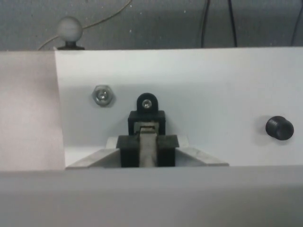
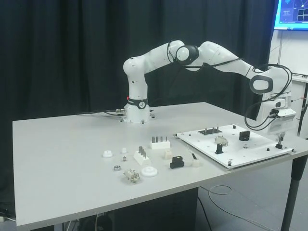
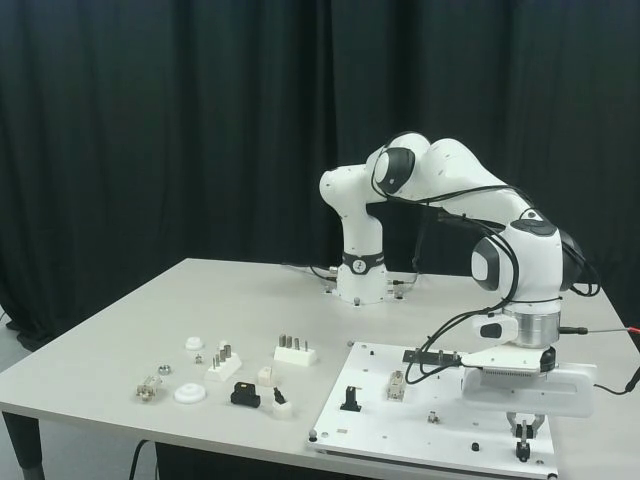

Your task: Insert Ethernet.

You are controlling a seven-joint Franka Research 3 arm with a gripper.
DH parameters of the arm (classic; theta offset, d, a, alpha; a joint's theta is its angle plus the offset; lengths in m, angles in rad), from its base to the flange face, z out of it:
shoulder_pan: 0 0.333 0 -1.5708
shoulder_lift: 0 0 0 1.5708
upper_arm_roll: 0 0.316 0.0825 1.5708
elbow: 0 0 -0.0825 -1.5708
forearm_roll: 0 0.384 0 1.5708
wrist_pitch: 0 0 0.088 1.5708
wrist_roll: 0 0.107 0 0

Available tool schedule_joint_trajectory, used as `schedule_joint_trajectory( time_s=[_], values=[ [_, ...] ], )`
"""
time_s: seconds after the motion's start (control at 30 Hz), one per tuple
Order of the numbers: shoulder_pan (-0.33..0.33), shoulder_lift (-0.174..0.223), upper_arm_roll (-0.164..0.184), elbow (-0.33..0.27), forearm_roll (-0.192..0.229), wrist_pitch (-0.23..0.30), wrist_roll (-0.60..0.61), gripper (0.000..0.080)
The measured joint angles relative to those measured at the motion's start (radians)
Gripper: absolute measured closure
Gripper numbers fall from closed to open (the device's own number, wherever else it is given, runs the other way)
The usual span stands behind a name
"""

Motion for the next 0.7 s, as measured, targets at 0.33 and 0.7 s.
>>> schedule_joint_trajectory(
  time_s=[0.33, 0.7],
  values=[
    [0.0, 0.0, 0.0, 0.001, 0.0, -0.001, 0.0, 0.073],
    [-0.006, 0.001, -0.008, 0.022, 0.0, -0.019, 0.004, 0.0525]
  ],
)
